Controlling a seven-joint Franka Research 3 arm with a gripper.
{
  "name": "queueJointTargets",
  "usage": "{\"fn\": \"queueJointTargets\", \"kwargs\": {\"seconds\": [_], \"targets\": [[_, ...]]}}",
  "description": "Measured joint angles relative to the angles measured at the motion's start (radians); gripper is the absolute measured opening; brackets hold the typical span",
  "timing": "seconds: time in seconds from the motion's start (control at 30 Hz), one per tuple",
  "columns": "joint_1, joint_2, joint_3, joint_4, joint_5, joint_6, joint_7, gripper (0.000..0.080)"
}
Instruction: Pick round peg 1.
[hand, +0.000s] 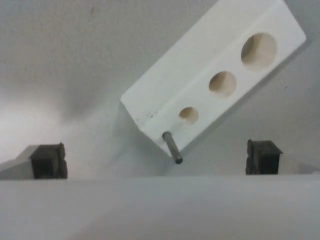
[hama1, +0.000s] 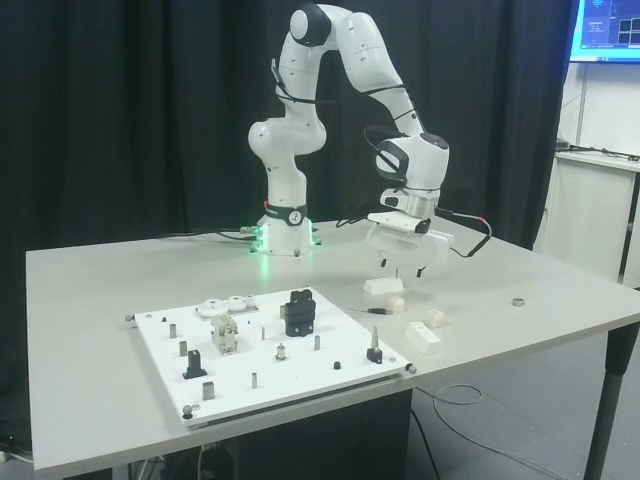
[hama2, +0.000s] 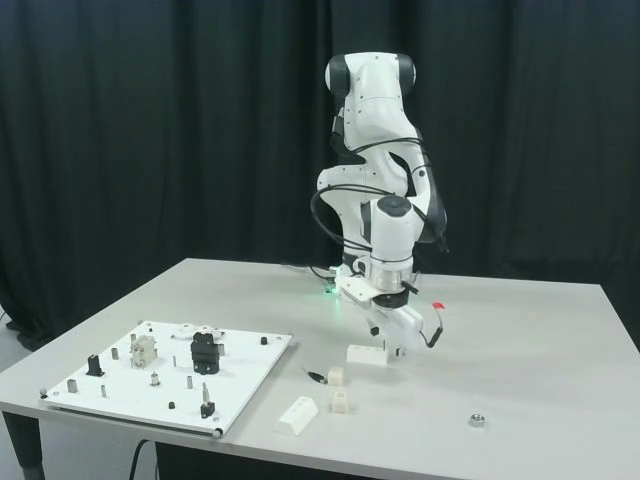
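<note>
Wrist view: round peg 1 (hand: 172, 147) is standing in white holder block (hand: 215, 75) on table (hand: 60, 60).
Pincer (hand: 155, 157): hanging open, empty, above peg.
Risk: fingers (hand: 47, 161) descending off-centre are likely tipping the thin peg or shoving the block.

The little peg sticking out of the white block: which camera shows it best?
The wrist view: the peg stands out of the block, close up. Both room views show only the block under the claw; the peg can't be made out.
</note>
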Motion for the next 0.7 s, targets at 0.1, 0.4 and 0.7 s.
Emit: {"fn": "queueJointTargets", "kwargs": {"seconds": [0.1,0.4,0.7], "targets": [[0.0,0.001,0.001,-0.002,-0.001,0.002,0.0,0.08],[0.0,0.003,0.001,-0.002,-0.011,0.003,0.001,0.0702],[0.0,0.005,0.0,-0.004,-0.021,0.003,0.003,0.0542]]}}
